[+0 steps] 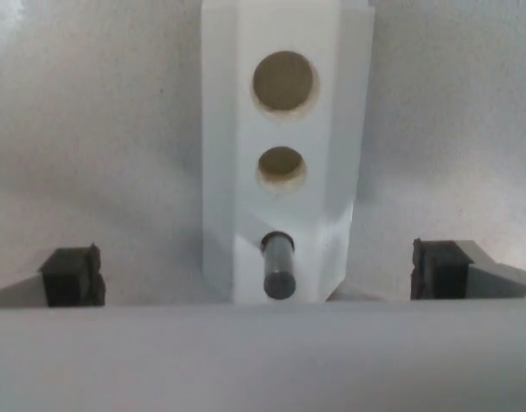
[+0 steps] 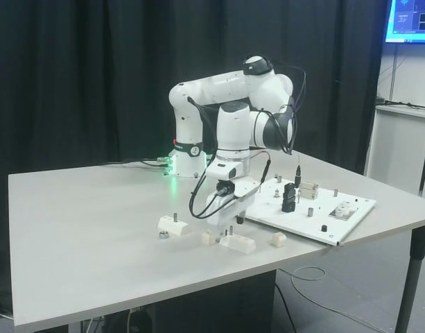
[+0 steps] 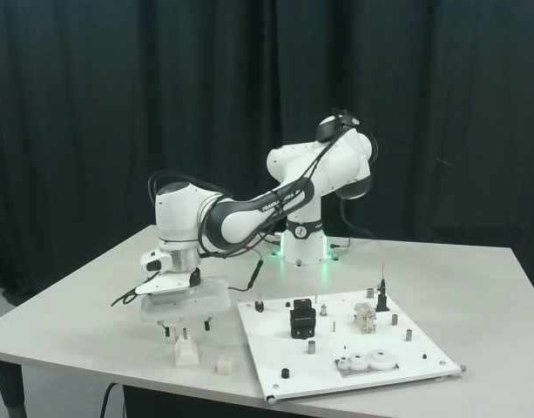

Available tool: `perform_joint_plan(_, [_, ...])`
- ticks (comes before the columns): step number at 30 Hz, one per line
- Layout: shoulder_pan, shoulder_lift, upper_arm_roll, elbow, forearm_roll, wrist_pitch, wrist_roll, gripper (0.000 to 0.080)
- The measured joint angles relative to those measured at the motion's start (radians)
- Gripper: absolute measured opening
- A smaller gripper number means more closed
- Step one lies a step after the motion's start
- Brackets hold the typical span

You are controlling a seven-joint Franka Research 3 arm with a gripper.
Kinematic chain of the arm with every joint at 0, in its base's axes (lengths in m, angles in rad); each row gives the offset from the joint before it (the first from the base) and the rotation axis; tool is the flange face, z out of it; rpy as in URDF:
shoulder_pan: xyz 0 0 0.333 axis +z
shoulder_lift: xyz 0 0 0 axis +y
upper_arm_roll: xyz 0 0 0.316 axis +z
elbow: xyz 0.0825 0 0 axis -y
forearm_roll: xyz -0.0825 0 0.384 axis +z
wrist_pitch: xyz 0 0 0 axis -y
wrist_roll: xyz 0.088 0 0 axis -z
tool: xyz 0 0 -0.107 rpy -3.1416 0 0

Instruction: Pick round peg 2.

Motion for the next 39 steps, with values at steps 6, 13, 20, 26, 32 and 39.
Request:
perform_joint_plan(6, [0.001, 0.000, 0.006, -0.006, 0.005, 0.012, -0.009, 0.0800])
perform_joint_plan(13, [0.001, 0.000, 0.013, -0.011, 0.020, 0.025, -0.013, 0.0800])
perform_joint_plan(20, [0.001, 0.000, 0.016, -0.013, 0.027, 0.036, -0.013, 0.0676])
perform_joint_plan(26, [0.001, 0.000, 0.016, -0.013, 0.027, 0.041, -0.013, 0.0516])
perform_joint_plan(32, [0.001, 0.000, 0.016, -0.013, 0.027, 0.045, -0.013, 0.0156])
perform_joint_plan(39, [0.001, 0.000, 0.016, -0.014, 0.027, 0.048, -0.013, 0.0063])
